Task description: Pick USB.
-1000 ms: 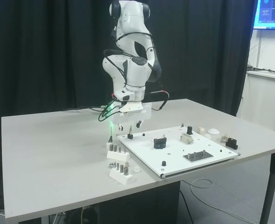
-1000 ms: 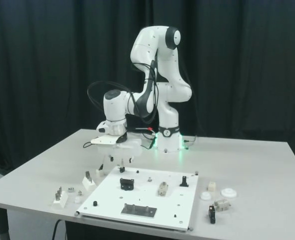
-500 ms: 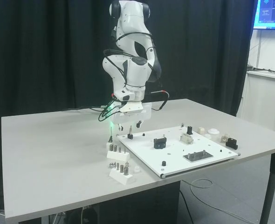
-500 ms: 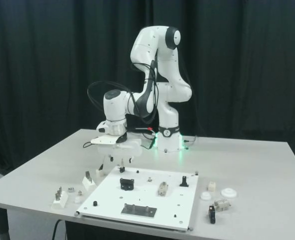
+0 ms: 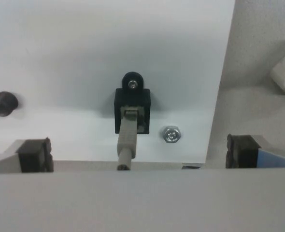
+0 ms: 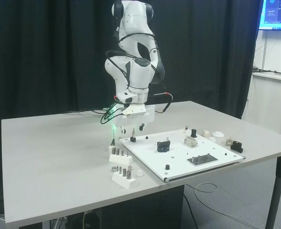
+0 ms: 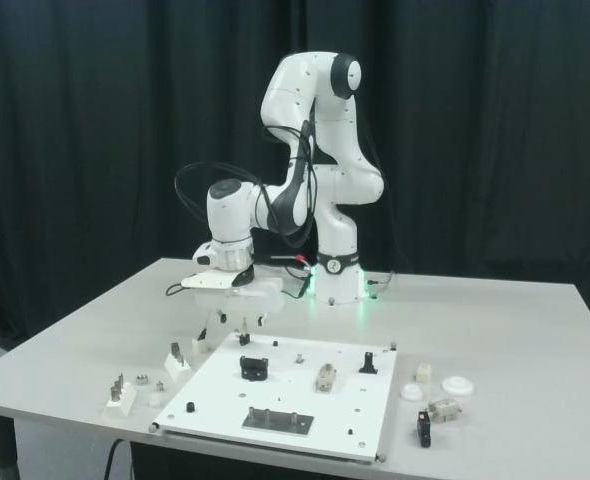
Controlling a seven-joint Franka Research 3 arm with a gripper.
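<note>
USB [image 5: 126, 140]: slim grey plug, standing upright, seated in a black socket block [image 5: 132, 110] on the white board [image 5: 84, 53], close to the board's corner and edge, beside a hex nut [image 5: 171, 134].

Black curtain [image 7: 95, 130] behind grey table [image 6: 50, 143].

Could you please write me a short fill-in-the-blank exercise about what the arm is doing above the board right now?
1. The USB plug stands in a ___ holder.
2. The gripper hangs ___ over the plug, one finger on either side.
3. The holder is mounted on a ___ board.
4. The light at the foot of the arm glows ___.

Missing words: black; open; white; green.
</note>
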